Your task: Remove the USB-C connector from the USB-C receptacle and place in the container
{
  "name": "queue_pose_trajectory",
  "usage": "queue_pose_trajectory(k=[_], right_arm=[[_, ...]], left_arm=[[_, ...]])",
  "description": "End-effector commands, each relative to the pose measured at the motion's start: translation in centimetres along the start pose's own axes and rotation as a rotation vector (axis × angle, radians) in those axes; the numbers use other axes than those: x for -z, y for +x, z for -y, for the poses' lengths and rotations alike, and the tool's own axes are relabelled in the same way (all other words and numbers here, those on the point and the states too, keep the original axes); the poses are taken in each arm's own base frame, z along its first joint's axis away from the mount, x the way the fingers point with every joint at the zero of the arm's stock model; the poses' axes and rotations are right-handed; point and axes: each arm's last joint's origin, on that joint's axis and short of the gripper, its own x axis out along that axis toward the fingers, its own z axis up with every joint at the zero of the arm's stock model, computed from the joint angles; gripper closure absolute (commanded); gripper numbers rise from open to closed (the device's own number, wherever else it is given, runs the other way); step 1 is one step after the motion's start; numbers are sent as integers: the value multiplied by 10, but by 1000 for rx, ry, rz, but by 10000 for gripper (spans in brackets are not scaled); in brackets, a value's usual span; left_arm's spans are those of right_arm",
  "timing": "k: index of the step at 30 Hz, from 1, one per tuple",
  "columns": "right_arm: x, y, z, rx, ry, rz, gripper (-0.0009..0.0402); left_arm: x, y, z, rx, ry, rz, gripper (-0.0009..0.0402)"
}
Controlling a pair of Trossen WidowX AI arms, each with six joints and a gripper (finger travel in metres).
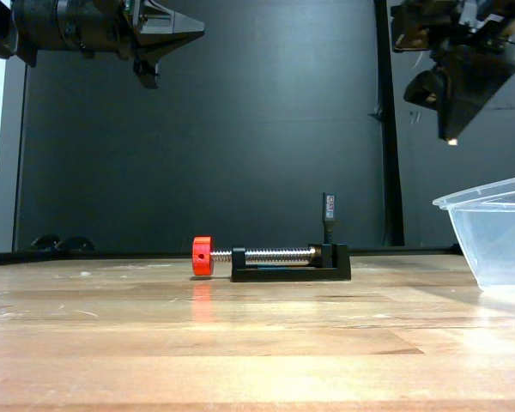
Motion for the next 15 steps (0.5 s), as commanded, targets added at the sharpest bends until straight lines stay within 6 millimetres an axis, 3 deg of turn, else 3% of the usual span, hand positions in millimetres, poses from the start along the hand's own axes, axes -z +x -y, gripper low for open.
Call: queue_pose_trajectory(k=[1, 10, 15], right_arm=[[7, 0, 2, 1, 7, -7, 393], [13, 3, 3, 17, 22, -30, 393], [19, 22, 2, 26, 17, -60, 393]], left_arm=[[0, 0, 0, 0, 0, 1, 393], [0, 0, 0, 0, 0, 1, 393], [0, 0, 0, 0, 0, 1, 393]])
